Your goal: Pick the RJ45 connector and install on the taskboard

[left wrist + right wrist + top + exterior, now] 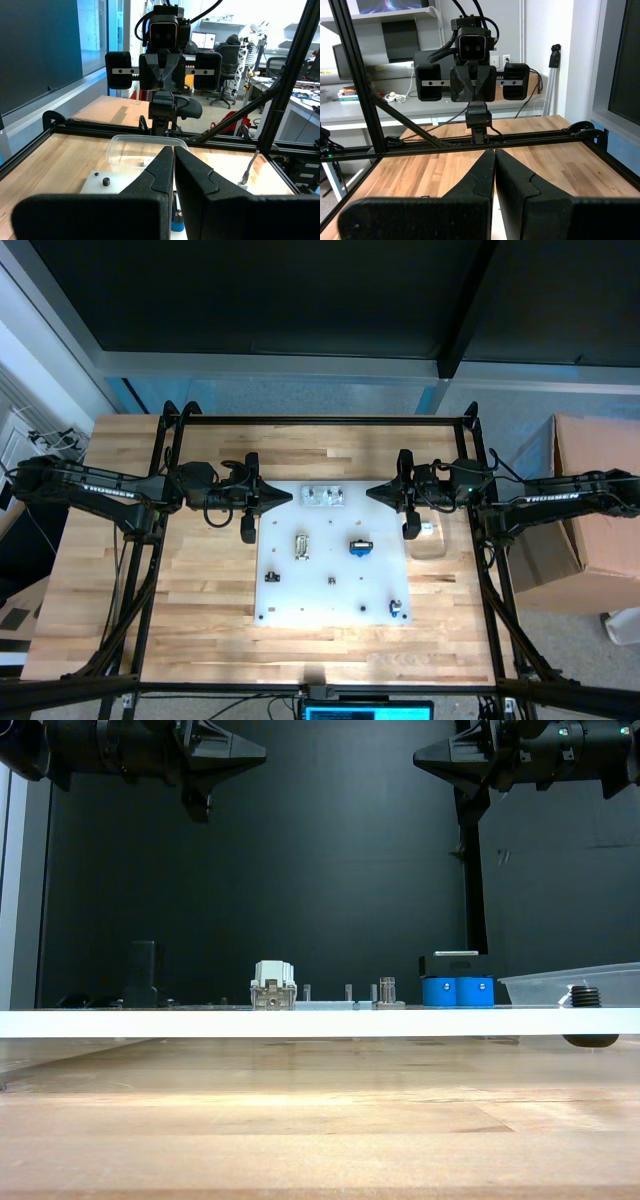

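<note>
My left gripper hangs high over the white board's far left edge, shut and holding nothing. My right gripper mirrors it over the far right edge, shut with nothing between its fingers. The blue jack at the board's near right corner carries a greyish piece on top. In the left wrist view a grey cable rises from a small plug near that corner. The connector seems to stand in the jack; I cannot tell how far in. The white block in the clear tray looks bare.
The board holds a grey socket, a blue part and small fittings. A black frame rings the table. A cardboard box stands off the right edge, a screen at the near edge.
</note>
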